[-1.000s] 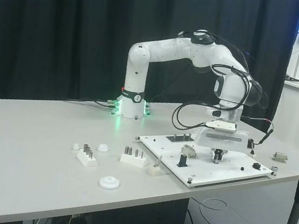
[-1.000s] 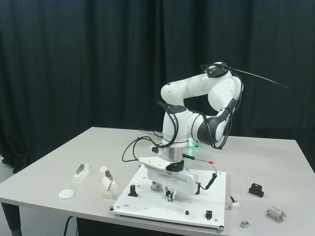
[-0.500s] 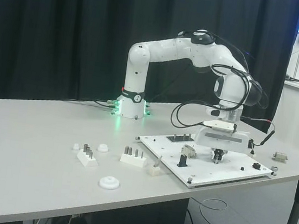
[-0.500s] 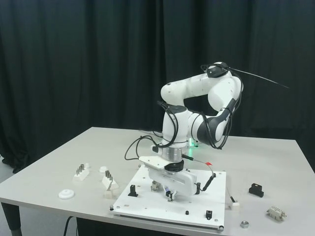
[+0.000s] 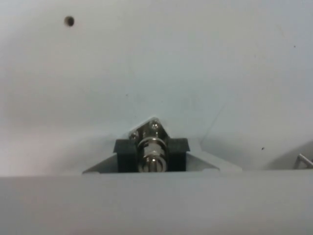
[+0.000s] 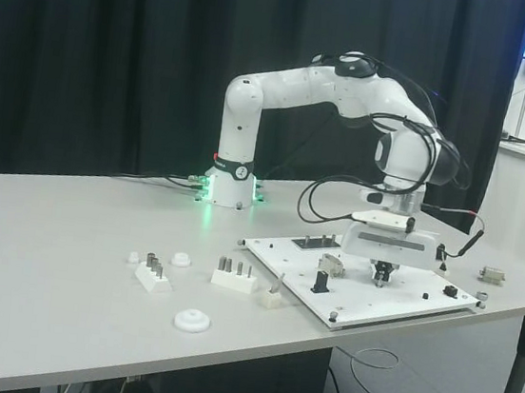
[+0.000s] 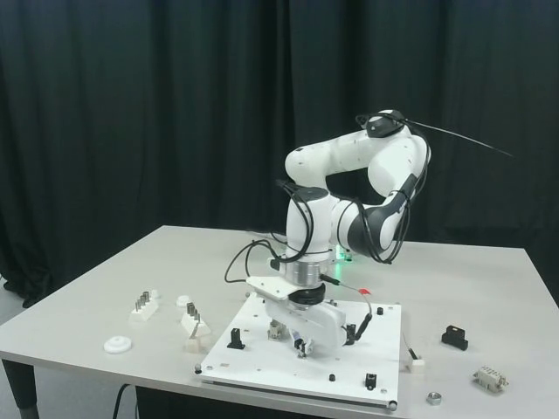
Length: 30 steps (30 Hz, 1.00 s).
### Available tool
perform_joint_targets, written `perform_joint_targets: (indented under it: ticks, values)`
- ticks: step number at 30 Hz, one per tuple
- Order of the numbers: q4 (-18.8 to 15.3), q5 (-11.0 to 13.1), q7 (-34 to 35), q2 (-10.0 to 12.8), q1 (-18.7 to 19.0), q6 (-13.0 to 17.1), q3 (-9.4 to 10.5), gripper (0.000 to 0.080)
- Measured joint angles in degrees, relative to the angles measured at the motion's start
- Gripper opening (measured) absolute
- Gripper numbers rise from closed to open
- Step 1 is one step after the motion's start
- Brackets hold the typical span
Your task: Insert BNC.
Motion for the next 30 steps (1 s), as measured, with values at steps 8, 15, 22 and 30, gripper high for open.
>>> perform_joint_targets:
  ticks: [8,15,22,30]
  values:
    - [0.2,1.1,2.4,-0.1,-0.8,-1.1,-0.03,0.0121]
    - [0.5,1.8,2.7,-0.1,-1.3,-1.9,-0.08,0.0121]
    - [0.6,1.8,3.1,-0.2,-1.5,-2.2,-0.08,0.0121]
    - [0.7,1.9,3.1,-0.2,-1.6,-2.3,-0.07,0.0121]
